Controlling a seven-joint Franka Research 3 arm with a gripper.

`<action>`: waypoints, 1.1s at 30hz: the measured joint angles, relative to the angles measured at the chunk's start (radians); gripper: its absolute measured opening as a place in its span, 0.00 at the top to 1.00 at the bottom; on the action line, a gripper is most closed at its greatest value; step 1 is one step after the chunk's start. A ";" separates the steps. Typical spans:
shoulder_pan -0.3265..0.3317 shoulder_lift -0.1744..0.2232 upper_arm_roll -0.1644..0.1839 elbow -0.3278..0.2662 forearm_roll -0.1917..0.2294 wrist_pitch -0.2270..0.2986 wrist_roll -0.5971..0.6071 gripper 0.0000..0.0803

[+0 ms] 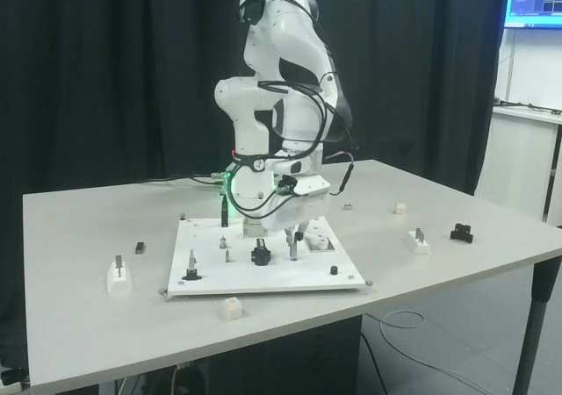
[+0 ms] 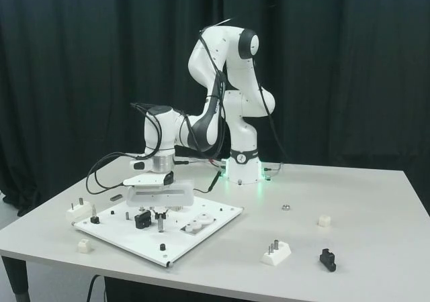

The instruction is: Insert round peg 4.

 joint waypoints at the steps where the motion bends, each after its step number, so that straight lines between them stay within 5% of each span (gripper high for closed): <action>1: 0.000 0.001 0.000 0.000 0.003 0.000 0.000 0.82; 33: -0.002 0.033 -0.007 0.035 0.056 -0.027 -0.001 0.82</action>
